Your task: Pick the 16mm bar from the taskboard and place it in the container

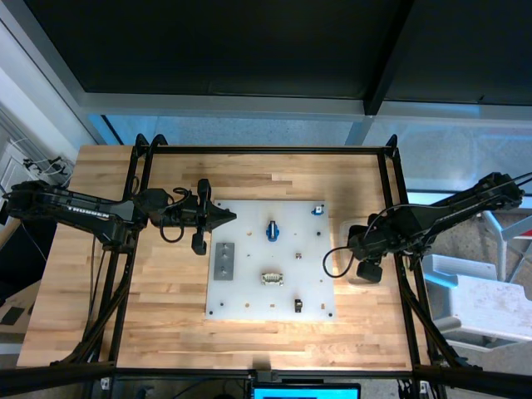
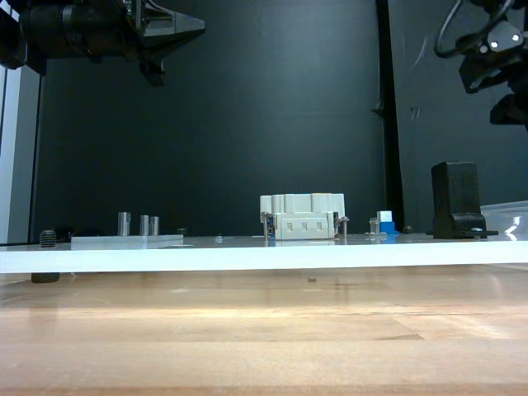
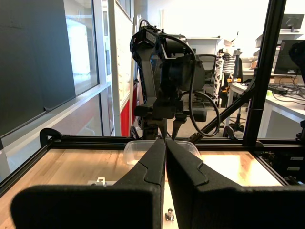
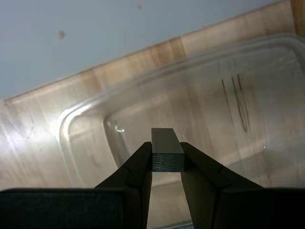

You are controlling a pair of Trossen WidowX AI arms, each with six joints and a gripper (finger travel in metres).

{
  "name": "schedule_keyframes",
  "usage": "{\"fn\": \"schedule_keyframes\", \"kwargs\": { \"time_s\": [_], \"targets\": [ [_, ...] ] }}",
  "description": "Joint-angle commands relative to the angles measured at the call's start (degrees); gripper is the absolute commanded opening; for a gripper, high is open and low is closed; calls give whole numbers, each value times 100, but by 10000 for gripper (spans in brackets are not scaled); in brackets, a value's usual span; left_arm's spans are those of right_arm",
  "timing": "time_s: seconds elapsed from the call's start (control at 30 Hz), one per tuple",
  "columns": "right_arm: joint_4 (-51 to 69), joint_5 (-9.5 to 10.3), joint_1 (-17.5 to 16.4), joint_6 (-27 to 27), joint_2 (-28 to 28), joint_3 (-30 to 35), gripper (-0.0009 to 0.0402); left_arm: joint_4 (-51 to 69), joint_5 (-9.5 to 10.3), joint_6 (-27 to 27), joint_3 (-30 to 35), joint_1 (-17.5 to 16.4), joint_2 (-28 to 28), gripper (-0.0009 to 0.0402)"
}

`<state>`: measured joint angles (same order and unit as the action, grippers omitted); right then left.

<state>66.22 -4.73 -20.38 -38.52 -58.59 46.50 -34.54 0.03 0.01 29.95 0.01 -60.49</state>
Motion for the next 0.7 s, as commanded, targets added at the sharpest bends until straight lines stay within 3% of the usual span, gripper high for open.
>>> {"fn": "schedule_keyframes", "kwargs": {
  "time_s": [0.03, 0.7],
  "targets": [
    [-2, 2, 2, 4, 92, -140, 25, 0, -2, 0, 0, -2, 0, 0],
    [-31, -22, 9, -2, 181, -396, 25, 0, 0, 0, 0, 0, 0, 0]
  ]
}}
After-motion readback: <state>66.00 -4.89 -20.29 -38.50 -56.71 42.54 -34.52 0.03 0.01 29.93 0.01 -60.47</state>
